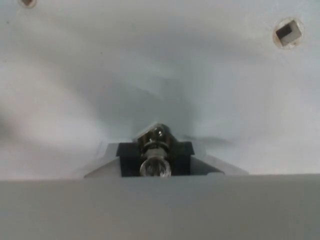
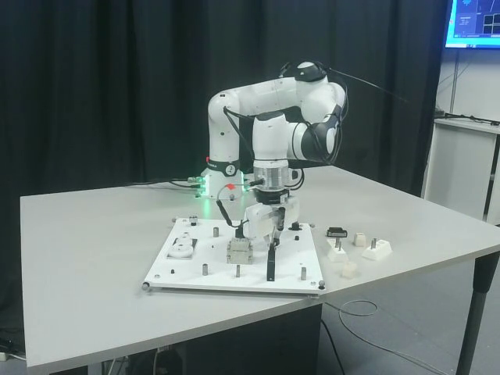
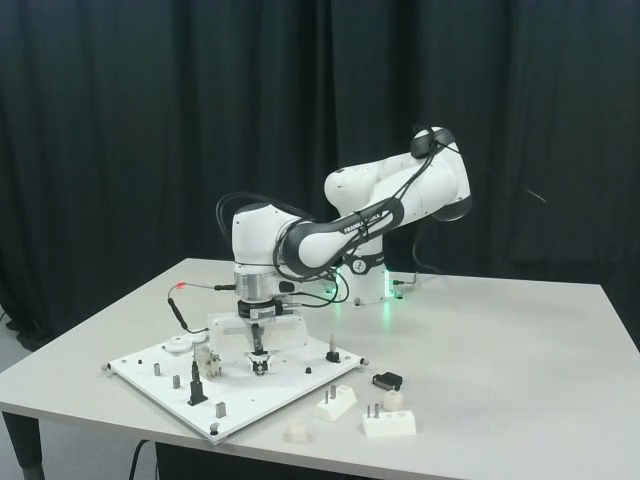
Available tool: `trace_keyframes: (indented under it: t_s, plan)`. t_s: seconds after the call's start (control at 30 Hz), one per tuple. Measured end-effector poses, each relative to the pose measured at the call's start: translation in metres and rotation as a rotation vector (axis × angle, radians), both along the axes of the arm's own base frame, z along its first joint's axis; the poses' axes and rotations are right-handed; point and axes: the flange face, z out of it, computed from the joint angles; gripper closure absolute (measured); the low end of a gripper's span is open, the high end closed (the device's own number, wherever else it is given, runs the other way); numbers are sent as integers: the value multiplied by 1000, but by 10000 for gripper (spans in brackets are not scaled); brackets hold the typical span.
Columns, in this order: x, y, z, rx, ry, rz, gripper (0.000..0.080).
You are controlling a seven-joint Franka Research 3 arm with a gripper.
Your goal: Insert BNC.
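Observation:
In the wrist view a metal BNC connector [image 1: 155, 149] sits in a black holder between my white fingers [image 1: 102, 167], pointing down at the white board [image 1: 160, 65]. My gripper [image 1: 155, 162] is shut on it. Both room views show the gripper [image 2: 270, 226] [image 3: 258, 350] hanging low over the middle of the white task board [image 2: 195, 275] [image 3: 250, 405], with the connector [image 3: 258, 366] just above the board's surface. Whether it touches the board I cannot tell. A round recess with a dark insert [image 1: 288, 32] lies in the board off to one side.
On the board stand a grey block [image 2: 238, 251] [image 3: 207, 362], a black post [image 2: 270, 266] and several short pegs. Beside the board on the grey table lie white blocks [image 2: 376, 250] [image 3: 388, 423] and a small black part [image 2: 337, 232] [image 3: 388, 380]. A cable [image 3: 200, 288] runs to the wrist.

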Motion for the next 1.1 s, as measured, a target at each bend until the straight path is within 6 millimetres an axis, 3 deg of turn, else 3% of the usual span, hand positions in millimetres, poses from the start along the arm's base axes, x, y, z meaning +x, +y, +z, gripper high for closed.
trace_keyframes:
  t_s: [0.4, 0.43, 0.57, 0.6, 1.1]
  plan:
    - [-1, 0, 0, 20, 10, -11, 682]
    - [-2, 0, 1, 22, 11, -11, 204]
    - [-2, 1, 2, 30, 17, -11, 204]
    - [-3, 0, 2, 31, 20, -10, 46]
    - [-6, -4, 22, 16, 71, 7, 5]
